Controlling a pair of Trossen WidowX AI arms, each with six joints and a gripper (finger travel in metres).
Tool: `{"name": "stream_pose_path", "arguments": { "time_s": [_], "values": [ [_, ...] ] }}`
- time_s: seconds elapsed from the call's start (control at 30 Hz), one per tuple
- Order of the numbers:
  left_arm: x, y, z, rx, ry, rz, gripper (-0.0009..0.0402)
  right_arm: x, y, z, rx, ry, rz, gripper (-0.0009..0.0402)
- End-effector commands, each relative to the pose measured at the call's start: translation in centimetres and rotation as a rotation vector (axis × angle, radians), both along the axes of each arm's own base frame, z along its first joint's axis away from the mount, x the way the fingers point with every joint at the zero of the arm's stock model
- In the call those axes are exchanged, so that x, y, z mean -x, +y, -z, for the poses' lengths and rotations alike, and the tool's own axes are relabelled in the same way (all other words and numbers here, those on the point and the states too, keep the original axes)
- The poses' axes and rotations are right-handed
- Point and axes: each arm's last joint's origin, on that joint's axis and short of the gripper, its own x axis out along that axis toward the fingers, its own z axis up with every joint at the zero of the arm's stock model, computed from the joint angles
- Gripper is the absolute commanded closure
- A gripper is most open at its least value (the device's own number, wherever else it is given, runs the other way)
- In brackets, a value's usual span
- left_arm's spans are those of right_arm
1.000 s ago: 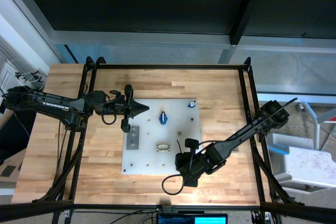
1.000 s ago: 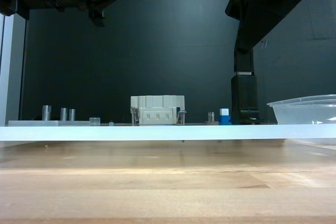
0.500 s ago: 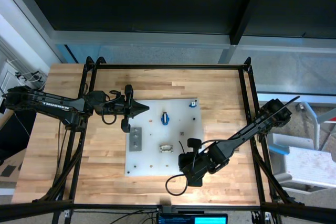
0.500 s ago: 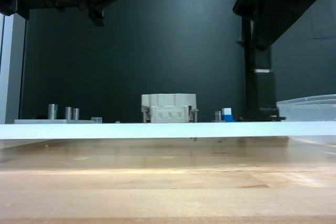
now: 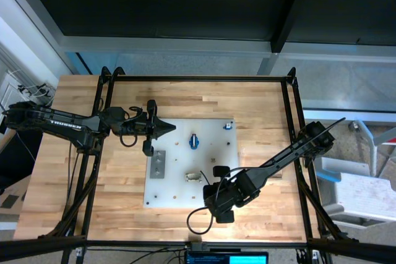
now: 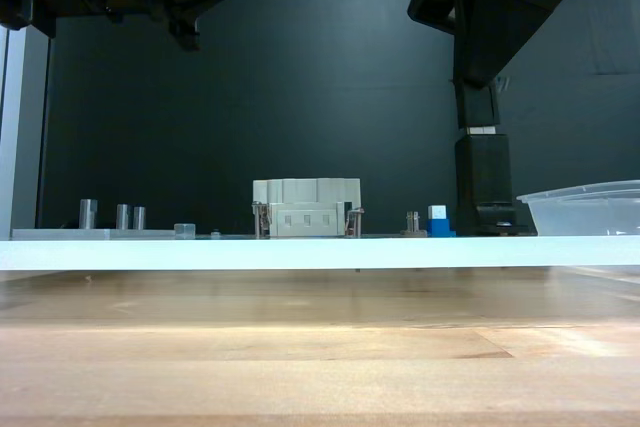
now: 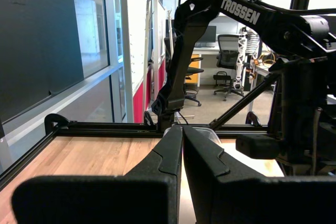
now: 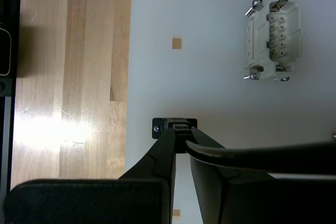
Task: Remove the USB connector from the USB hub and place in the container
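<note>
In the right wrist view my right gripper [image 8: 179, 132] is shut on the small black USB connector [image 8: 180, 126]. The connector sits in the tiny black USB hub [image 8: 160, 127] at the edge of the white board [image 8: 220, 103], and its thin black cable [image 8: 273, 150] runs back past the fingers. From above, the right gripper [image 5: 215, 197] is over the board's near right edge. It hides the hub there, and the cable loop [image 5: 193, 222] curls onto the wood. The clear container [image 6: 585, 209] stands at the right. My left gripper [image 5: 170, 128] hangs shut and empty above the board's far left corner.
On the white board [image 5: 213, 140] are a silver-beige multi-pin socket [image 5: 193, 177], a blue clip [image 5: 193, 141], a grey metal bar with pegs [image 5: 159, 165] and a small blue-white piece [image 5: 228, 126]. A black frame [image 5: 198, 79] rims the wooden table.
The white board shifted right and turned a little, then slid back left, moving with my right gripper, which ends slightly left and nearer. The left arm has not moved.
</note>
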Motion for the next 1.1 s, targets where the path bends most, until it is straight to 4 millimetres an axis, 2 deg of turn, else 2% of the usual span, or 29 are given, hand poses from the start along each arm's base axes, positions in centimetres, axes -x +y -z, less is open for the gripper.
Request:
{"name": "stream_pose_path", "arguments": {
  "time_s": [0.03, 0.47, 1.1],
  "values": [
    [0.0, 0.0, 0.0, 0.000, 0.000, 0.000, 0.0392, -0.1, 0.0, -0.1, 0.006, 0.003, 0.000, 0.0393],
    [0.0, 0.0, 0.0, 0.000, 0.000, 0.000, 0.0392, 1.0, 0.2, -1.2, 0.033, -0.074, 0.049, 0.0393],
    [0.0, 0.0, 0.0, 0.000, 0.000, 0.000, 0.0392, 2.4, 0.0, -0.2, -0.021, -0.153, 0.088, 0.0393]
  ]
}}
